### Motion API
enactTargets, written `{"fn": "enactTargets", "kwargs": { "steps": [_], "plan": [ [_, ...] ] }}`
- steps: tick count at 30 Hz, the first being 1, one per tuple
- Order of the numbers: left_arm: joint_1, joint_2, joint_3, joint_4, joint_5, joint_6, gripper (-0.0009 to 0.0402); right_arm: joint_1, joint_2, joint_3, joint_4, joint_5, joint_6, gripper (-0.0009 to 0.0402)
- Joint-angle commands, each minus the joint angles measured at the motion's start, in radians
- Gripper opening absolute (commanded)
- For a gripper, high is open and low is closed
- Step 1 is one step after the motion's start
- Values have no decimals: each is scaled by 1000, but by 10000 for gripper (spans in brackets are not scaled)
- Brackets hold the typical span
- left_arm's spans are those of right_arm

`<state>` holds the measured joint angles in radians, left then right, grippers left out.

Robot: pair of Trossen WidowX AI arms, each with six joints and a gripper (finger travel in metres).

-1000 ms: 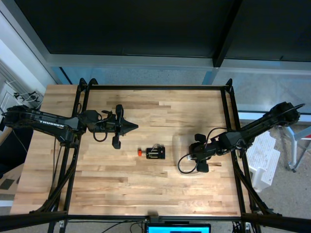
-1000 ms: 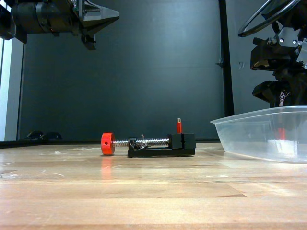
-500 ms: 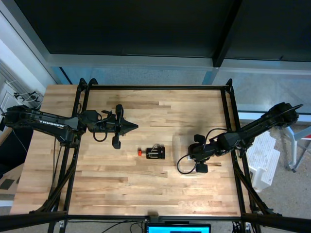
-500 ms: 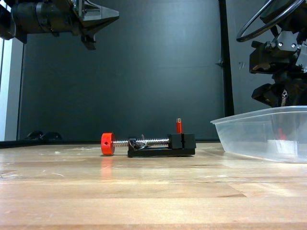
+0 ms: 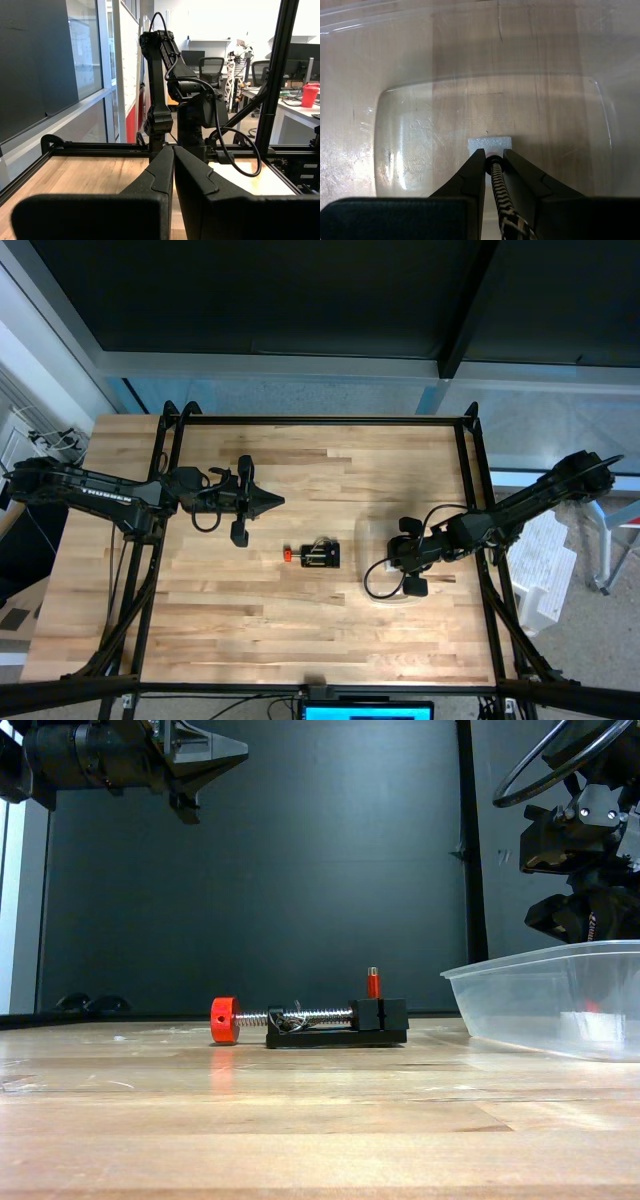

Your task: Pick the RCA connector and install on taskboard

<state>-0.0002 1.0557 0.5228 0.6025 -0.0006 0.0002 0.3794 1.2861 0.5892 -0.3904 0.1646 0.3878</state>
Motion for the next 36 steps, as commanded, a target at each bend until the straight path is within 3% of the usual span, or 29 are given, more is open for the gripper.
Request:
{"fn": "enactTargets", "kwargs": {
  "steps": [1,14,24,36],
  "plan": [
    [0,0,0,0,0,0,0,0,-2,1,0,0,0,1],
    [0,0,0,0,0,0,0,0,-44,63,-101,0,-3,1],
    [0,0,0,0,0,0,0,0,-101,161,-291,0,-3,1],
    [0,0,0,0,0,0,0,0,-102,252,-403,0,-14,1]
  ]
}}
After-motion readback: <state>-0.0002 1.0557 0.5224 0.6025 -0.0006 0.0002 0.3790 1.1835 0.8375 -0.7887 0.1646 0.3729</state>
